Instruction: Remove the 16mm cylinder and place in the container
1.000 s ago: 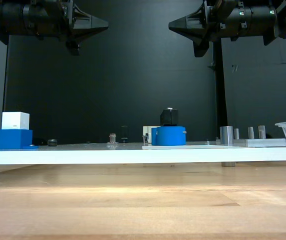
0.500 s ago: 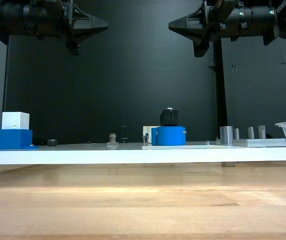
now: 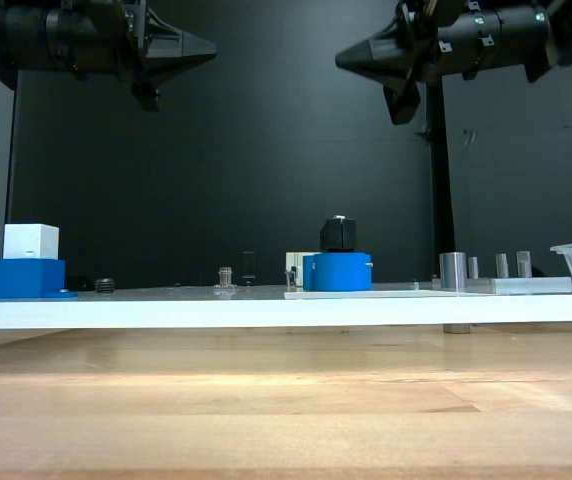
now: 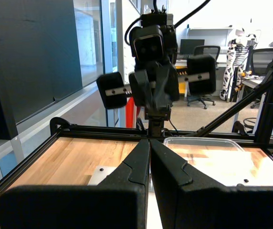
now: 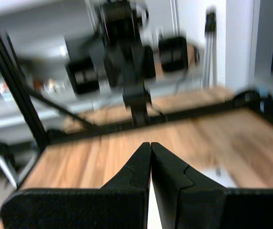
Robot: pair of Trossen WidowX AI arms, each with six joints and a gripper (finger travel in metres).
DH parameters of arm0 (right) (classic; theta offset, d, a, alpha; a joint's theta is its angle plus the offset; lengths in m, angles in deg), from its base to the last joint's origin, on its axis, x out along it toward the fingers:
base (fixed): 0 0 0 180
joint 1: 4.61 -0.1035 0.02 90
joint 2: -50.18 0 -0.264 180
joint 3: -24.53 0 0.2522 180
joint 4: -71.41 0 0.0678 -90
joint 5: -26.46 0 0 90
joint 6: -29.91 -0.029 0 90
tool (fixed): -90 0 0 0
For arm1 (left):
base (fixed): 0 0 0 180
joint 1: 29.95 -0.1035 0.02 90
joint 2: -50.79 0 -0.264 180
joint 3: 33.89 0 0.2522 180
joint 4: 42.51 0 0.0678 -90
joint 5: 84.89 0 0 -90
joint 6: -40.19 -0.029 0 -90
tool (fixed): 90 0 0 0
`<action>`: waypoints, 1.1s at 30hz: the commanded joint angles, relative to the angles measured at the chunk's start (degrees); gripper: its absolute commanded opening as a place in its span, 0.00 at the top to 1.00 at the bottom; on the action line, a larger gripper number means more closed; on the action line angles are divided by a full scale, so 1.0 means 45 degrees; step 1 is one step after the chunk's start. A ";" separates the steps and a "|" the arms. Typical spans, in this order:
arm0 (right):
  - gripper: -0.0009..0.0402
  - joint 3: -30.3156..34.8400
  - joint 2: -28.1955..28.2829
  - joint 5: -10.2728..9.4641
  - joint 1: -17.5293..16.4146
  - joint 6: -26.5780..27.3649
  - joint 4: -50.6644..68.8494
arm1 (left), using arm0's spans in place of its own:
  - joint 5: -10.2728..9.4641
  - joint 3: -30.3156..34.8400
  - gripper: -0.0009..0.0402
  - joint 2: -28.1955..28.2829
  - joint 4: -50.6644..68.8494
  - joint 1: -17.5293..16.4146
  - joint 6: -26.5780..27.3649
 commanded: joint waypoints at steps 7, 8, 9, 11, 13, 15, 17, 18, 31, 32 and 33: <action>0.98 0.2531 0.0350 0.0937 -0.1423 0.0223 0.6358 | 0.0005 0.0000 0.98 0.0000 -0.0010 0.0000 0.0000; 0.98 0.2803 0.0389 0.1248 -0.1622 0.0223 0.6989 | 0.0005 0.0000 0.98 0.0000 -0.0010 -0.0005 0.0000; 0.98 0.3031 0.0418 0.1501 -0.1787 0.0214 0.7558 | 0.0005 0.0000 0.98 -0.0005 -0.0010 -0.0005 0.0000; 0.98 0.3458 0.0544 0.1792 -0.2069 0.0102 0.8490 | 0.0000 0.0000 0.98 0.0000 -0.0005 0.0000 0.0000; 0.98 0.3861 0.0714 0.1797 -0.2312 -0.0131 0.9258 | 0.0005 0.0000 0.98 0.0000 -0.0010 -0.0005 0.0000; 0.98 0.4197 0.0981 0.1797 -0.2511 -0.0461 0.9889 | 0.0005 0.0000 0.98 -0.0005 -0.0010 0.0000 0.0000; 0.98 0.4541 0.1307 0.1783 -0.2701 -0.0656 1.0584 | 0.0005 0.0000 0.98 0.0000 -0.0010 -0.0005 0.0000; 0.97 0.4707 0.1491 0.1768 -0.2764 -0.0695 1.0890 | 0.0000 0.0000 0.98 0.0000 -0.0010 -0.0005 0.0000; 0.74 0.6912 0.4250 0.1753 -0.3279 -0.1579 1.4110 | 0.0005 0.0000 0.98 -0.0005 -0.0015 0.0000 0.0000; 0.72 0.7087 0.4493 0.1749 -0.3288 -0.1690 1.4333 | 0.0005 0.0000 0.98 -0.0005 -0.0015 0.0000 0.0000; 0.70 0.7286 0.4682 0.1749 -0.3298 -0.1705 1.4620 | 0.0005 0.0000 0.98 -0.0005 -0.0015 -0.0005 0.0000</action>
